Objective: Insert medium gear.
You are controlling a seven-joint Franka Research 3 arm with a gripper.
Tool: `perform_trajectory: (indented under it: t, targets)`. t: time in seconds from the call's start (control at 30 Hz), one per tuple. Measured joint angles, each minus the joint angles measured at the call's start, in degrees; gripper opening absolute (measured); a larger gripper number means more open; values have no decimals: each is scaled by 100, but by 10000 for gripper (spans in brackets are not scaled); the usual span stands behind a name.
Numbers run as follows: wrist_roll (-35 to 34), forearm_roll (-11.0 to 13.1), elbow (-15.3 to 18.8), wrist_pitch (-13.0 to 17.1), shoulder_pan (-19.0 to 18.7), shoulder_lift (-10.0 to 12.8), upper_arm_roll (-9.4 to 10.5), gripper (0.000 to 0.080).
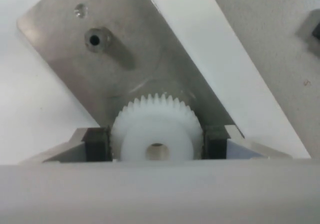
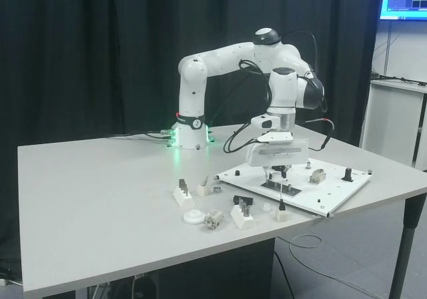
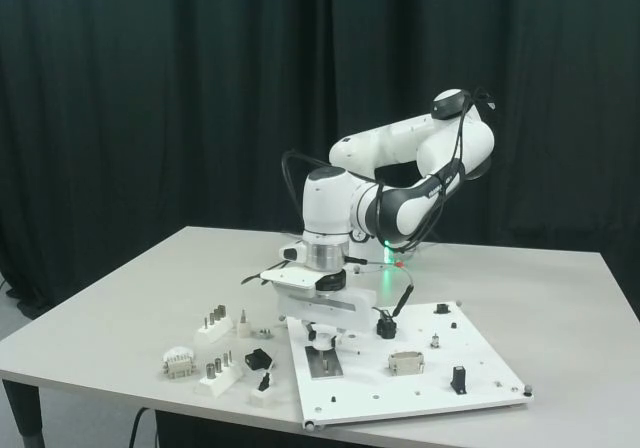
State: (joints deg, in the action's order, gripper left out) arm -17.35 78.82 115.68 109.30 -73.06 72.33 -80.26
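Between my jaws (image 1: 157, 145): white toothed plastic gear (image 1: 156, 129), clamped across its rim, above the grey metal plate (image 1: 107, 64) on the white board (image 3: 420, 373). Light, stiff, slick teeth; I judge flank grip best, bore kept free for peg (image 1: 97, 38).

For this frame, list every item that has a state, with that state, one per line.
hand: shut on the medium gear, over the grey plate.
medium gear: white, held between the fingers, bore empty, not yet on a peg.
peg: upright on the grey plate, bare.
grey plate: flat on the white board.
white board: flat on the table.
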Motion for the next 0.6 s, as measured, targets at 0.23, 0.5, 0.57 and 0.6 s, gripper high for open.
perform_trajectory:
  t: [0.23,0.5,0.57,0.6]
  targets:
    - [5,5,0,68,0,0,13,395]
    - [29,5,5,146,1,0,33,395]
    - [45,5,6,148,1,0,34,395]
    - [54,5,6,148,1,0,34,395]
